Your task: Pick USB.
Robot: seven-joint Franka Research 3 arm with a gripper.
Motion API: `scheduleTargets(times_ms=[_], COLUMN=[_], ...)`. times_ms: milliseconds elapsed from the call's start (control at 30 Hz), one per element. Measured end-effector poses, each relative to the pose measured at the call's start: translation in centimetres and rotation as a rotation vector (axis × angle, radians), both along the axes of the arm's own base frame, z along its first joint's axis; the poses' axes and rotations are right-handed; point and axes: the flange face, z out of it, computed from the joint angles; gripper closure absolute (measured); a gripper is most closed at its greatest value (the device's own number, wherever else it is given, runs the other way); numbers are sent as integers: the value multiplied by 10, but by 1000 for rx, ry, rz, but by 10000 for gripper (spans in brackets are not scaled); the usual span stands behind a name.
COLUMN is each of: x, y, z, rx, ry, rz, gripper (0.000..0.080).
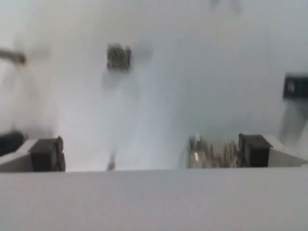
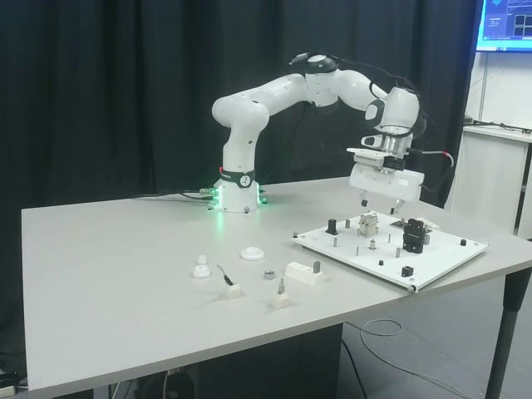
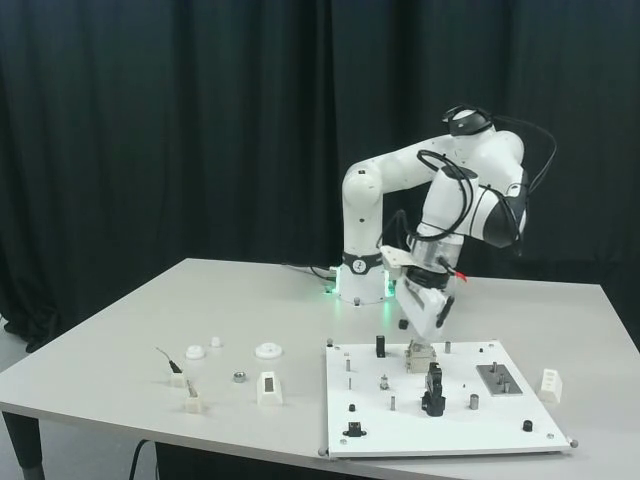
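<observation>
**Open fingers hover over the USB block on the white board**

Your wrist view shows what the room views cannot. The gripper (image 1: pixel 149 153) has its two black fingers (image 1: pixel 45 154) spread wide and holding nothing. The USB block (image 1: pixel 211 153) sits in the gap, just beside one finger and well apart from the other.

From the first room view you see the gripper (image 2: pixel 381 204) hanging above the white board (image 2: pixel 449 253). The USB block (image 2: pixel 368 224) is directly underneath it, not touched. The second room view places the gripper (image 3: pixel 422 335) close over the USB block (image 3: pixel 420 355), near the board's (image 3: pixel 500 425) far edge. A black clamp (image 3: pixel 433 385) stands just in front.

The block stands upright on the board. You cannot tell its long axis or which way its socket faces. The board lies on the grey counter (image 2: pixel 125 249).
</observation>
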Motion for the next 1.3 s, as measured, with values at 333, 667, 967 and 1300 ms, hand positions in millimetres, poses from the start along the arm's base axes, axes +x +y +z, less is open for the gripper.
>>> scheduleTargets(times_ms=[333, 667, 967, 1300], x=[22, 44, 58, 64], y=[-47, -112, -180, -251], z=[7, 12, 14, 11], rx=[-56, -101, -141, -135], ry=[-42, -69, -68, -81], rz=[42, 43, 51, 34], gripper=[3, 3, 3, 3])
